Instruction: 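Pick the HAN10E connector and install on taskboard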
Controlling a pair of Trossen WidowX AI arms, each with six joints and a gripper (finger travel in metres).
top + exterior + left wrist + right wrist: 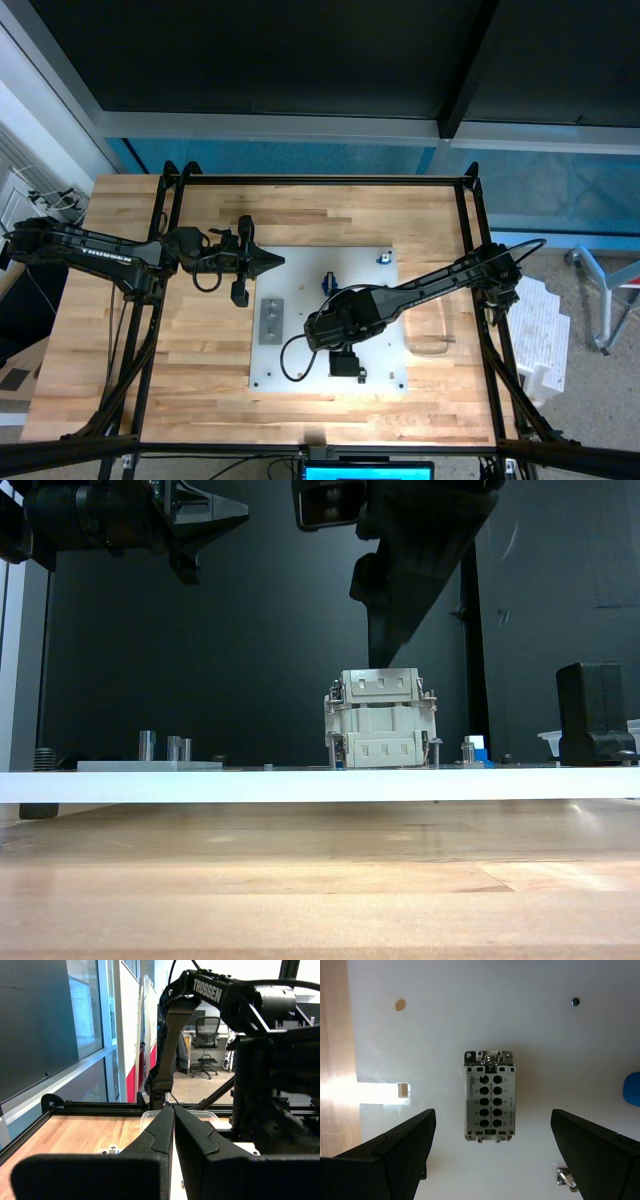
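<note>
Wooden table bearing a white board: connector upright near the board's middle, seemingly seated; my right gripper directly above, spread wide to clear its sides, holding nothing; my left gripper closed, empty, parked clear at the far-left corner.

Standing on taskboard, right of metal block: connector. Directly above it, right gripper. Over taskboard's far-left corner, raised: left gripper.
</note>
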